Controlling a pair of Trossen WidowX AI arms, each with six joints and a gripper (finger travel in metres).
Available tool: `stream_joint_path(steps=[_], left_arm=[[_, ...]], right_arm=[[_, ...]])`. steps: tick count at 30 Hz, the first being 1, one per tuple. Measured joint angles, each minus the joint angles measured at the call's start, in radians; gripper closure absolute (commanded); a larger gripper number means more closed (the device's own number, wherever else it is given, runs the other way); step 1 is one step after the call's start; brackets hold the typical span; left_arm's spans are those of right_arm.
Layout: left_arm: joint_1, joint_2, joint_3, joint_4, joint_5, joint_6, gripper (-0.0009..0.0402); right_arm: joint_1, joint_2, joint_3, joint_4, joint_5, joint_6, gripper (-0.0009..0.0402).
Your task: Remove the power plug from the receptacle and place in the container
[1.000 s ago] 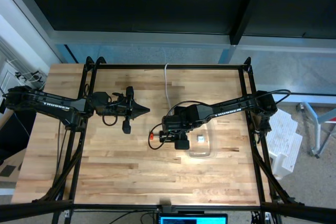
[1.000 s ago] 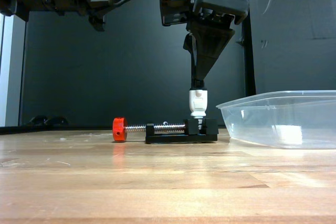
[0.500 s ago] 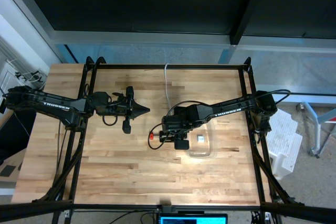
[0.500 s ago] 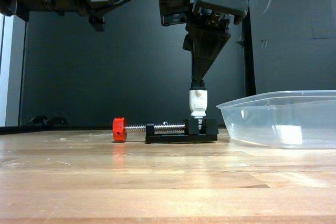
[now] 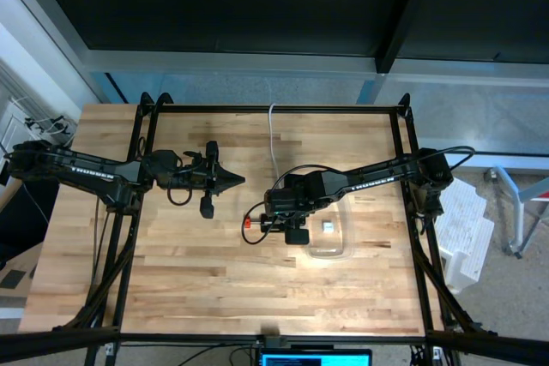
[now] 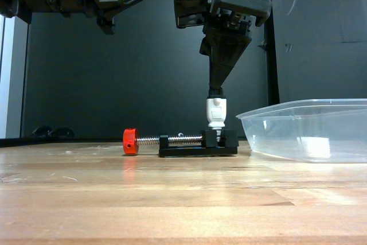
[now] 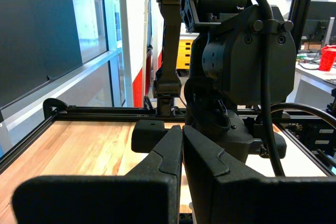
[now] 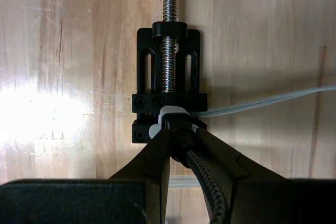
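High view: mid-frame, right gripper (image 5: 294, 227) down over the vise (image 5: 257, 223), just left of the container (image 5: 346, 244); left gripper (image 5: 233, 180) left of centre, well apart.

Low view: at centre, power plug (image 6: 215, 92) upright, long axis vertical, seated atop the receptacle (image 6: 215, 113), right at the gripper's tip.

Left wrist view: fingers (image 7: 163, 156) pressed together, holding nothing.

Right wrist view: fingers narrow, clamped on the plug from both sides.

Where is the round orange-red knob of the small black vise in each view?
High view: orange-red knob left of right gripper; left gripper hangs farther left.
Low view: left end of black vise.
Left wrist view: absent.
Right wrist view: at the end of the screw.
Shared landmark: the vise.
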Motion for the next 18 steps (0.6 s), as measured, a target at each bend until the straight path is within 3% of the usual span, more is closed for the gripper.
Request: stream_joint_path(steps=[18], left_arm=[[0.000,0.000,0.000,0.000,0.000,0.000,0.0393]], right_arm=[[0.000,-0.031,-0.003,-0.014,-0.002,0.000,0.0393]])
